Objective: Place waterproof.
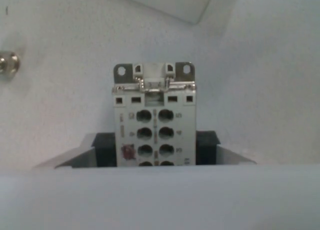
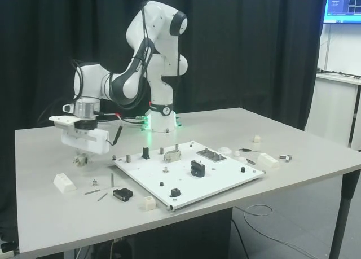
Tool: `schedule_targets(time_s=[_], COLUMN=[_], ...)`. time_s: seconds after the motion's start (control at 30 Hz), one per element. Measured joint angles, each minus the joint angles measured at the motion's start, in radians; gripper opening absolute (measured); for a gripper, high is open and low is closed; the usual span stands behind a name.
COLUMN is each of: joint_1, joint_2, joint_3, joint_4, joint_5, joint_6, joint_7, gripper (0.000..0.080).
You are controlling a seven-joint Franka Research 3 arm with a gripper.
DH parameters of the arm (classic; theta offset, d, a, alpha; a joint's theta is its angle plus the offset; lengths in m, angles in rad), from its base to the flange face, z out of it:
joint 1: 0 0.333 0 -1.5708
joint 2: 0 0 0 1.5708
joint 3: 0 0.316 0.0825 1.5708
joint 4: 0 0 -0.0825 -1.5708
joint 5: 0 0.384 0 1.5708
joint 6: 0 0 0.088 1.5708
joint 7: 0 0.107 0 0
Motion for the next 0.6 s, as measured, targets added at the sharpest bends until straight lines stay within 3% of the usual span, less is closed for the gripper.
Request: schedule_targets(time_s=[0.6], joint_1=[-0.031], joint_2=[0.063], joint_3=[0.026], joint_4=[0.053], joint_5=[0.044], joint_6=[-0.034], joint_7=[-0.049], gripper=[0.0317])
